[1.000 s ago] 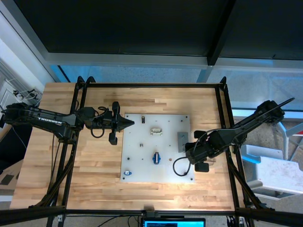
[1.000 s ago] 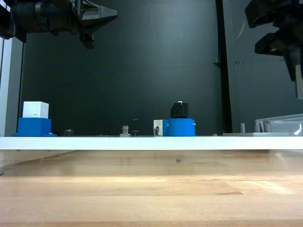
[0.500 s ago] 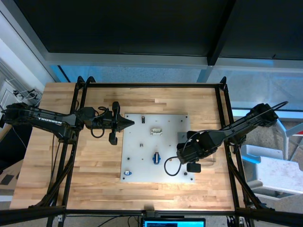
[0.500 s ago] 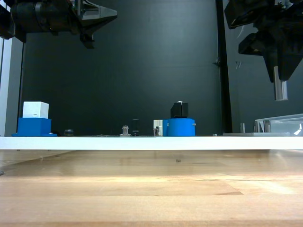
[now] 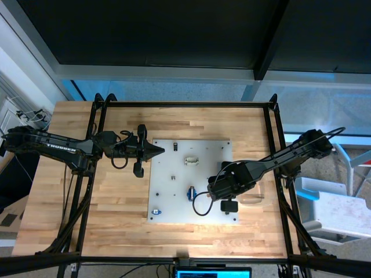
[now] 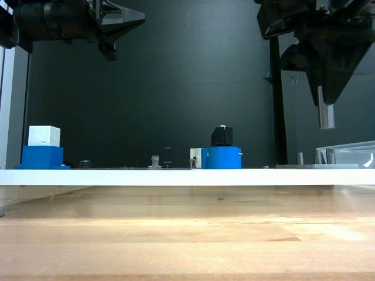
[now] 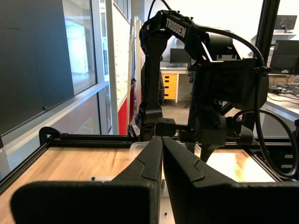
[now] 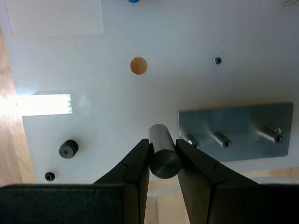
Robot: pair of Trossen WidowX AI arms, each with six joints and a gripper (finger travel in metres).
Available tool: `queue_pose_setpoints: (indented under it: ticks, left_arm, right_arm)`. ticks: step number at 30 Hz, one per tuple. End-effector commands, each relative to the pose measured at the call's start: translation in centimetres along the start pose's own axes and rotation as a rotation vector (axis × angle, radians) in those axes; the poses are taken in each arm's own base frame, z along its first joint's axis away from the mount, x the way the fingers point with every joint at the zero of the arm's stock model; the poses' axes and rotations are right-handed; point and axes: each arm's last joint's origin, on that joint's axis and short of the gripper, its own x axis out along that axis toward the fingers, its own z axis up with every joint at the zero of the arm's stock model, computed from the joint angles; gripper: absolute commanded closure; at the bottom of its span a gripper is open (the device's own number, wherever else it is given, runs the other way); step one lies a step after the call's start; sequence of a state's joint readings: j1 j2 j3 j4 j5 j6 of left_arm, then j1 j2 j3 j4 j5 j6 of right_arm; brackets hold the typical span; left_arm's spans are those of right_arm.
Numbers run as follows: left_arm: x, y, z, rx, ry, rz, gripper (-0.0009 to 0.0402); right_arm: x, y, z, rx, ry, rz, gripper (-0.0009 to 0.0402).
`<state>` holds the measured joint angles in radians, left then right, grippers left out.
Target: Pick the 16mm cylinder and place it in the taskboard
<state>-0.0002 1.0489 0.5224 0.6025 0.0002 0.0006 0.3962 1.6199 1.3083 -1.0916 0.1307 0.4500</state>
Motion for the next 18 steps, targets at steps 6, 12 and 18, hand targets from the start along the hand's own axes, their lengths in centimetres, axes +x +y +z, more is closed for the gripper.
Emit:
queue_pose_setpoints:
  ticks: [6,12,18]
  left_arm:
    - [0.0,0.0,0.0,0.000,0.000,0.000,0.0393]
    - [0.0,0.0,0.0,0.000,0.000,0.000,0.0393]
    - [0.0,0.0,0.0,0.000,0.000,0.000,0.0393]
  right_arm:
    - [0.6,0.1,1.4,0.005,-0.010,0.013,0.0354]
    - [1.3,0.3,2.1,0.017,-0.024,0.037,0.0354]
    - [2.1,0.5,2.6,0.029,-0.020,0.057,0.0354]
